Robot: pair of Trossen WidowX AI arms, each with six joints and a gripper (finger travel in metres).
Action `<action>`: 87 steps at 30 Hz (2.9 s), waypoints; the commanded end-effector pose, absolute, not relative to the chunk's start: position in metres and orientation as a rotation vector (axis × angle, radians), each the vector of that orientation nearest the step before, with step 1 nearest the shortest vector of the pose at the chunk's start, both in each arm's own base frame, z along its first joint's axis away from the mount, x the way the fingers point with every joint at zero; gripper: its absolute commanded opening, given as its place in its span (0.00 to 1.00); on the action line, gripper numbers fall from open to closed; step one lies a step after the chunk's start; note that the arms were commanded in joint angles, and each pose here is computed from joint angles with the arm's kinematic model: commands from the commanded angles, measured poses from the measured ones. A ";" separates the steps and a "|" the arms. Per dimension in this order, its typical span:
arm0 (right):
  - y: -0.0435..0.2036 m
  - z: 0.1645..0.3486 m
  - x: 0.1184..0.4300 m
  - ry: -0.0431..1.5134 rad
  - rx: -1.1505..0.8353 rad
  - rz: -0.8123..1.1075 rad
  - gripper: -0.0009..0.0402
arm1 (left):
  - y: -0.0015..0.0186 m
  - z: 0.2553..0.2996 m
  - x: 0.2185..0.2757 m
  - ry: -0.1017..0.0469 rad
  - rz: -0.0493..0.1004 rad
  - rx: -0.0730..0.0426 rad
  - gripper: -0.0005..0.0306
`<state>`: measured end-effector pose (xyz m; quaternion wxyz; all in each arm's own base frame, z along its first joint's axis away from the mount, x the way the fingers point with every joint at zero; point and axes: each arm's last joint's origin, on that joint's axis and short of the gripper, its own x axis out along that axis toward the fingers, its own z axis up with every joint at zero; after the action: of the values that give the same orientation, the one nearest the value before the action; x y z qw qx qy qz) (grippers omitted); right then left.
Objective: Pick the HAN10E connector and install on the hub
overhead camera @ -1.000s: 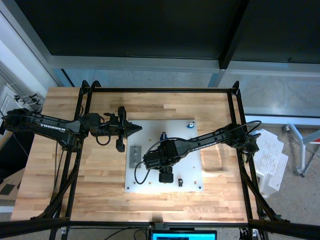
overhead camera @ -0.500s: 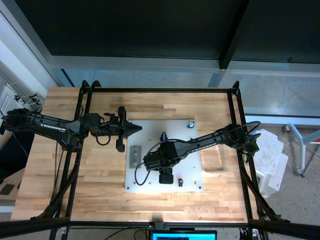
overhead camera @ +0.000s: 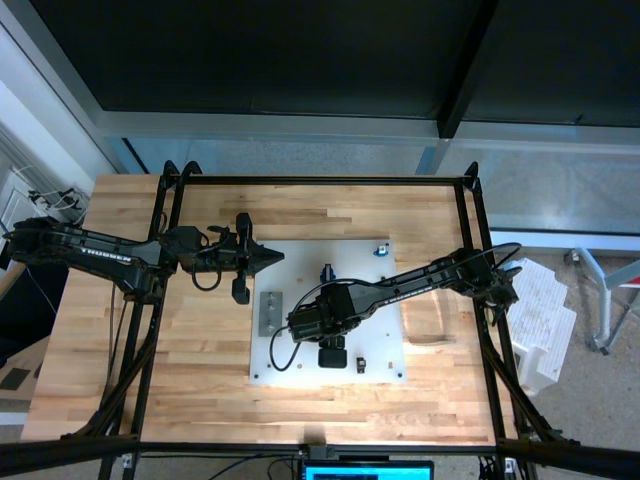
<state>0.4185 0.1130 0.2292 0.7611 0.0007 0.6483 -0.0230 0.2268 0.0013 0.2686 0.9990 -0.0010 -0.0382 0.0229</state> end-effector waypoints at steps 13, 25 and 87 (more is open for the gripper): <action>0.114 0.226 0.420 1.397 -0.010 -0.034 0.05 | 0.0013 0.2686 0.2268 -0.076 0.046 -0.002 0.02; 0.114 0.215 0.419 1.396 -0.011 -0.032 0.05 | 0.0014 0.2686 0.2268 -0.076 0.046 -0.002 0.02; 0.112 0.248 0.395 1.325 0.009 -0.017 0.80 | 0.0013 0.2686 0.2268 -0.076 0.046 -0.002 0.02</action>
<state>0.3993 0.1132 0.2435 0.7863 0.0040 0.6178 -0.0093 0.2268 0.0013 0.2686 0.9990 -0.0008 -0.0382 0.0229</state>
